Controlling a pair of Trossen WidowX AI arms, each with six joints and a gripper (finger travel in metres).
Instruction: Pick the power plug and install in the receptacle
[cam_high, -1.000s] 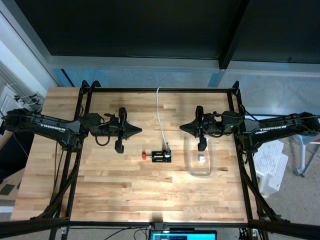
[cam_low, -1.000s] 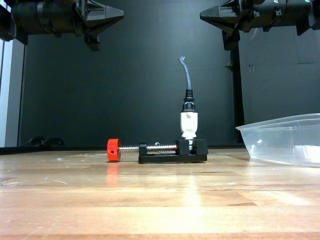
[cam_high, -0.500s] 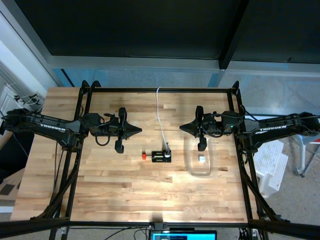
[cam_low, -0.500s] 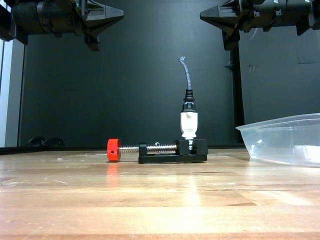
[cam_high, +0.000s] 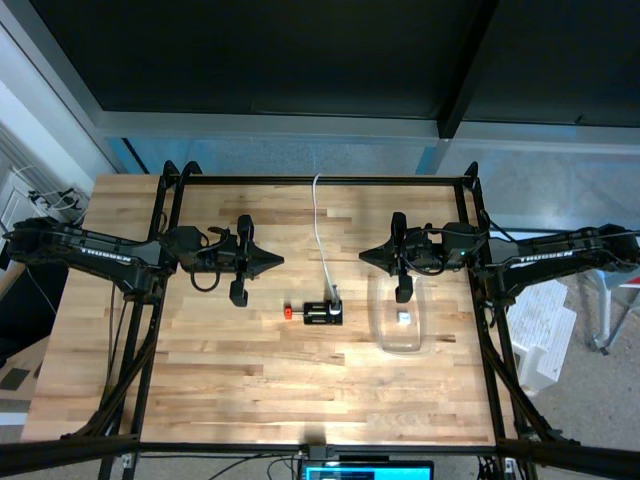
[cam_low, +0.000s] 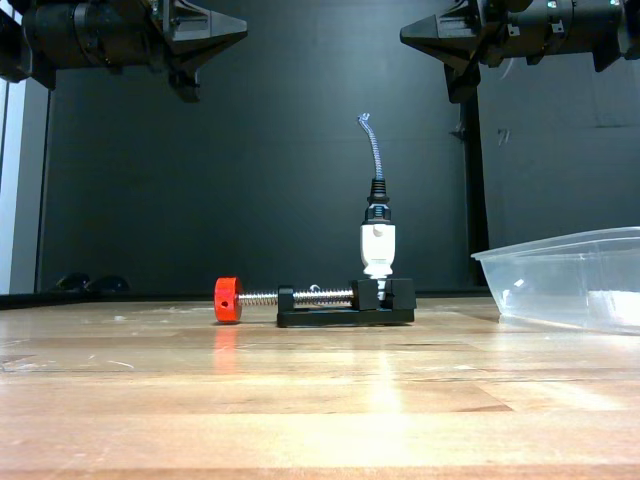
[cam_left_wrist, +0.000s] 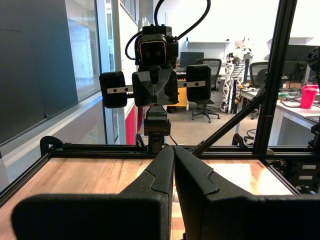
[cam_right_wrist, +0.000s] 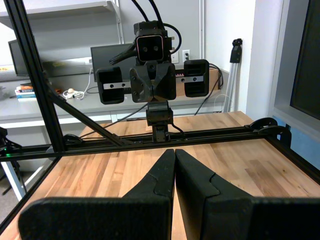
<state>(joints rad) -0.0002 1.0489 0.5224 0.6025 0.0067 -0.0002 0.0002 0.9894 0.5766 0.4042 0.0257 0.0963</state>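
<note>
Nothing has moved since the earlier frames. The left gripper (cam_high: 278, 261) and right gripper (cam_high: 365, 255) hover high over the wooden table (cam_high: 250, 380), tips facing each other, each with fingers pressed together and holding nothing. Between and below them, the receptacle (cam_low: 377, 245) stands upright in a black vise (cam_low: 345, 305) with an orange-red knob (cam_low: 227, 299). A clear tray (cam_high: 385, 340) lies under the right gripper. I cannot tell where the power plug is. Bare wood lies around the vise, and a black frame (cam_high: 320, 181) edges the table.
</note>
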